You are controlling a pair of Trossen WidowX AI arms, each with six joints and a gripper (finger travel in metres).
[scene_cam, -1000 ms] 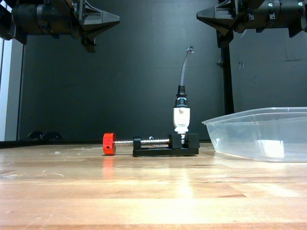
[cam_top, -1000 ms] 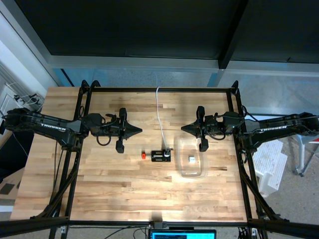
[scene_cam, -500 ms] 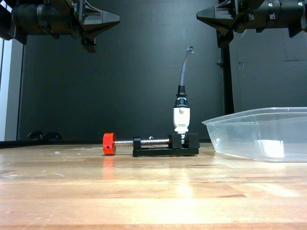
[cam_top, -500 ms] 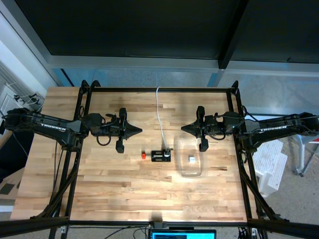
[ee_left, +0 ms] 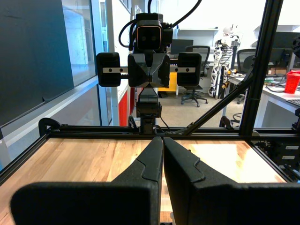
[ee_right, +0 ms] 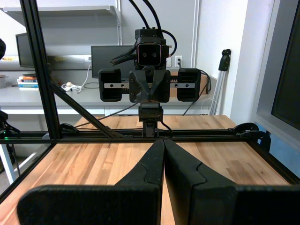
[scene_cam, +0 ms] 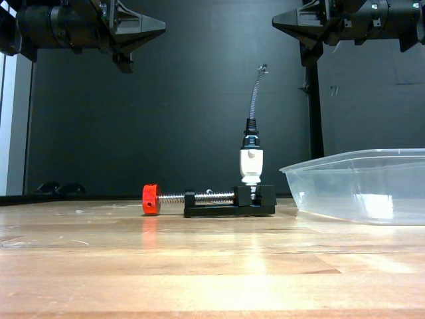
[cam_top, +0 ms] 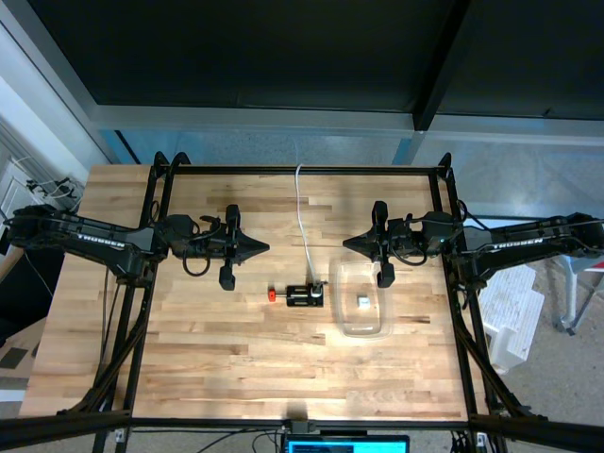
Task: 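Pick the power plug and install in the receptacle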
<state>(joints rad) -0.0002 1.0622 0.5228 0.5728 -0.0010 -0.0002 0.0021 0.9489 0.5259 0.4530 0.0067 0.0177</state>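
The receptacle point(scene_cam: 251, 163) is a small white socket standing upright in a black vise point(scene_cam: 229, 199), with its thin white cable point(cam_top: 303, 217) running to the table's far edge. In the high view the receptacle point(cam_top: 318, 284) sits near the table's middle. The power plug does not show in any view. My left gripper point(cam_top: 265, 248) hangs high over the table left of the vise, shut and holding nothing. My right gripper point(cam_top: 345, 244) hangs high on the right, facing the left one, also shut and holding nothing. Their closed fingers fill the wrist views: left gripper point(ee_left: 162, 140), right gripper point(ee_right: 164, 140).
A clear plastic tray point(cam_top: 361, 331) lies right of the vise with a tiny pale cube point(cam_top: 363, 301) inside. The vise has a red-orange knob point(scene_cam: 151, 199) on its left end. A black frame rail point(cam_top: 302, 170) borders the table.
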